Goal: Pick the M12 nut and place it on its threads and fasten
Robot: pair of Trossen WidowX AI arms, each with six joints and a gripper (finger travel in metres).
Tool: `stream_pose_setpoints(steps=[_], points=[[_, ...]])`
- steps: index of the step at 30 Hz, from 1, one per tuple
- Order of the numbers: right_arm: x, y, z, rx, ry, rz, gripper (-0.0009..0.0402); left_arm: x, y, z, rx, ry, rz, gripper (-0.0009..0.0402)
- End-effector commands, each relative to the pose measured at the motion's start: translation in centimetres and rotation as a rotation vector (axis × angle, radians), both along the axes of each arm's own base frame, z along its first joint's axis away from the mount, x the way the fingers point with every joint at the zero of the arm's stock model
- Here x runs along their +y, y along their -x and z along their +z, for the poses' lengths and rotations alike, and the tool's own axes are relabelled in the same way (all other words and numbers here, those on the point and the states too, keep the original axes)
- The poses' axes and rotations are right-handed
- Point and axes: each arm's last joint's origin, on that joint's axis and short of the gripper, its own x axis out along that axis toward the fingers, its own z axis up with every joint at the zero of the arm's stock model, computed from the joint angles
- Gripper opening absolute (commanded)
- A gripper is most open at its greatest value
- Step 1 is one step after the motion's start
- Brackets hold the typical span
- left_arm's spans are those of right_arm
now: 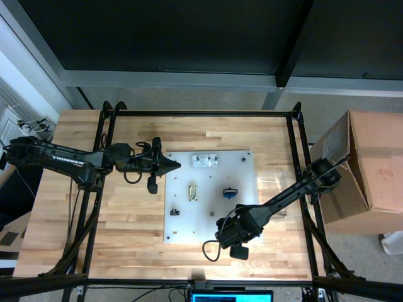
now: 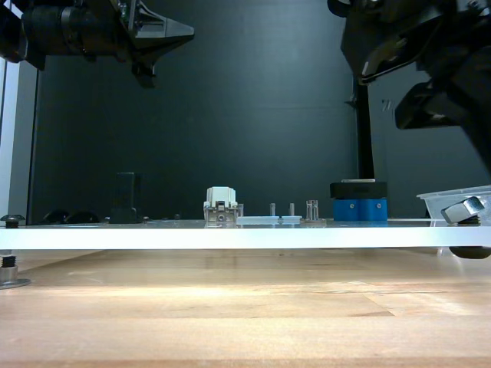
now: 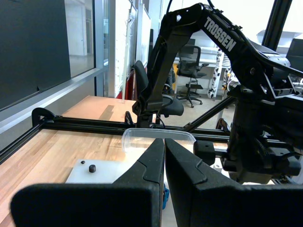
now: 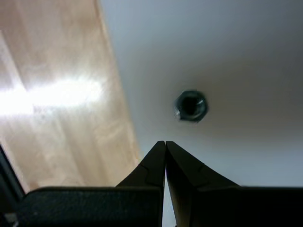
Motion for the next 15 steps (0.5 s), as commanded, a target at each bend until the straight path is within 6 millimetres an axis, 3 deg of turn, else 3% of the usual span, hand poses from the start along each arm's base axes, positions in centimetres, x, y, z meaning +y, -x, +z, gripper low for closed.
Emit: stream_pose_setpoints(steps=[1,8,15], points=[[0.0,0.0,0.0,-0.004,0.006,0.002,0.0000,0.0,0.0,0.0,0.000,0.000,0.000,0.0000],[-0.1,-0.5,1.4,-0.066,0.097,0.004,0.0000,0.0,0.0,0.0,0.000,0.000,0.000,0.0000],[-0.3,-0.6,1.2,-0.090,0.151,0.019,0.0000,0.0,0.0,0.0,0.000,0.000,0.000,0.0000]])
